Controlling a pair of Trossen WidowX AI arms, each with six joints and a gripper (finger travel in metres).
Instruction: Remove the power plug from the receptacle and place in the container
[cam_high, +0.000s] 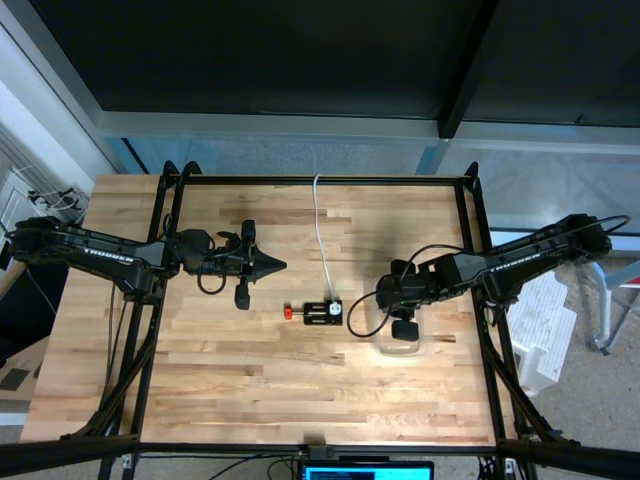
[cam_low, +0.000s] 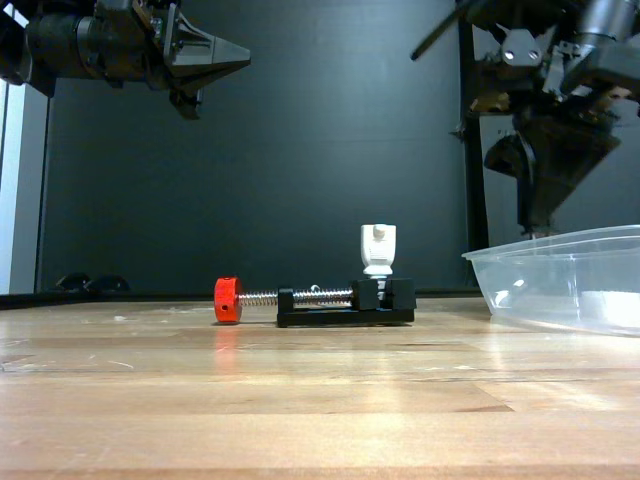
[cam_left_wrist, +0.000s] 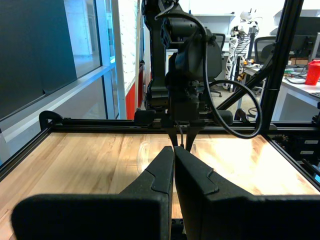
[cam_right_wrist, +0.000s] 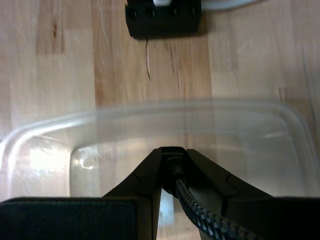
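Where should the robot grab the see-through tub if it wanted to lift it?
Probably a long wall's rim, from above. The container is open-topped, thin-walled and likely too wide to span, so one finger goes inside and one outside. The right gripper hangs over it, shut on the power plug. The left gripper hovers shut, far off to the left.

The tabletop (cam_high: 250, 380) is made of light wooden strips. A black metal frame (cam_high: 400, 180) runs around its edges, with posts at the corners. Below the middle of the near edge, the top of a glowing blue screen (cam_high: 367, 470) peeks up. Past the right edge lies something white, like paper (cam_high: 540, 330). Past the left edge sits a brown box (cam_high: 20, 370), and some white wires (cam_high: 45, 200) hang near the far left corner. Behind the far edge is a big dark wall (cam_high: 270, 50). The left wrist view shows a room beyond the table with a black chair (cam_left_wrist: 263, 47) and a red can (cam_left_wrist: 313, 72) on a desk.
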